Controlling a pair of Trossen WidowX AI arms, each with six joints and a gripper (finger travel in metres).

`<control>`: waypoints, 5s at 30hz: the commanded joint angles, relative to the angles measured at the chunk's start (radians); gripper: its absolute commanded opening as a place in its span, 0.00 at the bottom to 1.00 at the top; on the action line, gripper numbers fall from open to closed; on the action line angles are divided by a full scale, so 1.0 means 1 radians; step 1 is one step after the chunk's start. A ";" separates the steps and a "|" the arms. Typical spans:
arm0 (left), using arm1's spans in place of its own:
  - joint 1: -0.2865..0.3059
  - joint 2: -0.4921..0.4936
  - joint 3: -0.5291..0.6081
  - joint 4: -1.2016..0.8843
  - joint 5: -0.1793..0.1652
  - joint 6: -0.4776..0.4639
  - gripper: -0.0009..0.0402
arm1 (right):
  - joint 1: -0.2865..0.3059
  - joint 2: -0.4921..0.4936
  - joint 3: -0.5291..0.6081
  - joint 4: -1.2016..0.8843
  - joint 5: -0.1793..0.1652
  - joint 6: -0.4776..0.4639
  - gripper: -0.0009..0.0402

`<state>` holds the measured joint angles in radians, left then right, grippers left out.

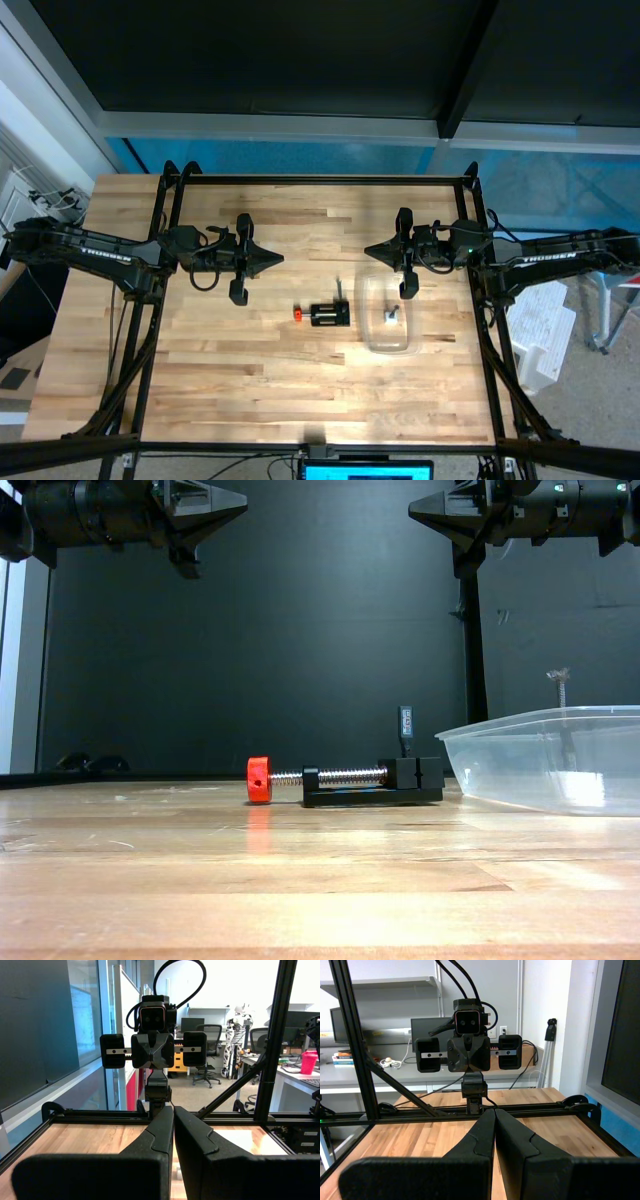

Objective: Pick the usb-c connector and install on the hub

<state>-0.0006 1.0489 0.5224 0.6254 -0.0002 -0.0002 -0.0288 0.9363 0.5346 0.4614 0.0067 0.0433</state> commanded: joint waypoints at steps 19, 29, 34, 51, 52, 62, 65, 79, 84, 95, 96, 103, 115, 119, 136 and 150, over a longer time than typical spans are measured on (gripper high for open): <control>0.001 0.000 0.000 0.000 0.000 0.000 0.02 | 0.000 0.002 0.000 0.001 0.001 -0.057 0.02; 0.001 0.000 0.000 0.000 0.000 0.000 0.02 | 0.001 0.002 0.002 -0.005 0.138 -0.050 0.02; 0.001 0.000 0.000 0.000 0.000 0.000 0.02 | 0.001 0.001 0.003 -0.028 0.106 -0.039 0.02; 0.001 0.000 0.000 0.000 0.000 0.000 0.02 | 0.022 0.005 0.226 -0.634 0.188 0.223 0.02; 0.000 0.000 0.000 0.000 0.000 0.000 0.02 | 0.025 0.005 0.239 -0.671 0.188 0.236 0.02; 0.000 0.000 0.000 0.000 0.000 0.000 0.02 | 0.064 0.005 0.330 -0.926 0.225 0.363 0.02; 0.000 0.000 0.000 0.000 0.000 0.000 0.02 | 0.080 0.005 0.351 -0.977 0.237 0.399 0.02; 0.001 0.000 0.000 0.000 0.000 0.000 0.02 | 0.202 0.072 0.468 -1.260 0.229 0.537 0.02; 0.001 0.000 0.000 0.000 0.000 0.000 0.02 | 0.238 0.140 0.527 -1.364 0.228 0.555 0.02; 0.001 0.000 0.000 0.000 0.000 0.000 0.02 | 0.259 0.266 0.595 -1.561 0.178 0.505 0.03; 0.001 0.000 0.000 0.000 0.000 0.000 0.02 | 0.260 0.278 0.595 -1.576 0.175 0.500 0.04; 0.000 0.000 0.000 0.000 0.000 0.000 0.02 | 0.264 0.332 0.595 -1.601 0.148 0.483 0.20; 0.001 0.000 0.000 0.000 0.000 0.000 0.02 | 0.287 0.334 0.594 -1.603 0.120 0.491 0.40; 0.000 0.000 0.000 0.000 0.000 0.000 0.02 | 0.315 0.334 0.580 -1.602 0.121 0.486 0.42; 0.001 0.000 0.000 0.000 0.000 0.000 0.02 | 0.375 0.367 0.521 -1.555 0.119 0.449 0.47; 0.001 0.000 0.000 0.000 0.000 0.000 0.02 | 0.389 0.415 0.521 -1.506 0.113 0.443 0.47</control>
<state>-0.0002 1.0489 0.5228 0.6250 -0.0002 -0.0002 0.3599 1.3483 1.0550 -1.0508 0.1181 0.4881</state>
